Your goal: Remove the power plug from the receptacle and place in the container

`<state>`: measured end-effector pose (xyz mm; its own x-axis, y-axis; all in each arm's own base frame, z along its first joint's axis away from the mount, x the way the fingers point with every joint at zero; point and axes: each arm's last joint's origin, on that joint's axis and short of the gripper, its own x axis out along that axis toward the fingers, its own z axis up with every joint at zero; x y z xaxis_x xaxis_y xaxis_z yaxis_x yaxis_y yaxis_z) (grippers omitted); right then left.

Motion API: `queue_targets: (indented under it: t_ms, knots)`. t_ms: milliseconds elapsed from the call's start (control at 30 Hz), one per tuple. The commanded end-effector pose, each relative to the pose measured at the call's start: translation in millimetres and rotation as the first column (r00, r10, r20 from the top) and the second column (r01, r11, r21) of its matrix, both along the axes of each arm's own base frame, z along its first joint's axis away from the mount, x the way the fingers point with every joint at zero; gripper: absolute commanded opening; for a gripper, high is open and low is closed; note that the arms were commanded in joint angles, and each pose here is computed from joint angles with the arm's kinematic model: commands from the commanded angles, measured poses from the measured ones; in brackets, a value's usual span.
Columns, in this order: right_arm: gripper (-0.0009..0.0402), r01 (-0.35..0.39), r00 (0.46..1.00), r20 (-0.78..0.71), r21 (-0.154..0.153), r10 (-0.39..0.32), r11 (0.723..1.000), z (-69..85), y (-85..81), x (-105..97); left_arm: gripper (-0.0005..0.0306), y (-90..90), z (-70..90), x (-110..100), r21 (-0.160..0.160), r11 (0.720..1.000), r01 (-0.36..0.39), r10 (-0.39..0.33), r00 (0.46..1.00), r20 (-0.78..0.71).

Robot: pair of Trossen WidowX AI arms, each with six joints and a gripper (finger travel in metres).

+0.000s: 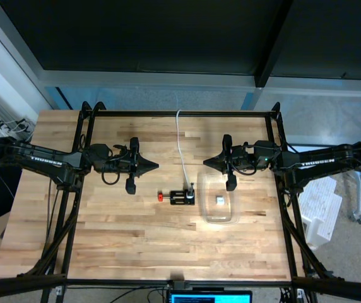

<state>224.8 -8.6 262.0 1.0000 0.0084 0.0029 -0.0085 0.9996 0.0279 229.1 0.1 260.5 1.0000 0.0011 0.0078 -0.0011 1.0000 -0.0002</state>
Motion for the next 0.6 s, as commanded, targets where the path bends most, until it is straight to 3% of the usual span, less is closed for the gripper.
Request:
queue_targets:
  t_ms: [33,433,500,600]
  knots:
    - [0.0,0.001,1.0,0.0,0.0,-0.001,1.0,0.0,-0.1,0.1,0.0,-0.1,0.0,0.1,0.0,1.0,0.0,0.0,1.0,0.0]
    - [0.0,0.0,1.0,0.0,0.001,0.0,1.0,0.0,-0.1,0.1,0.0,-0.1,0.0,0.1,0.0,1.0,0.0,0.0,1.0,0.0]
    - [0.0,0.0,1.0,0.0,0.019,0.0,1.0,0.0,0.0,0.1,0.0,0.0,0.0,0.1,0.0,1.0,0.0,0.0,1.0,0.0]
    - [0.0,-0.002,1.0,-0.003,0.022,0.002,1.0,-0.2,0.1,0.1,0.0,-0.1,0.0,0.1,0.0,1.0,0.0,0.0,1.0,0.0]
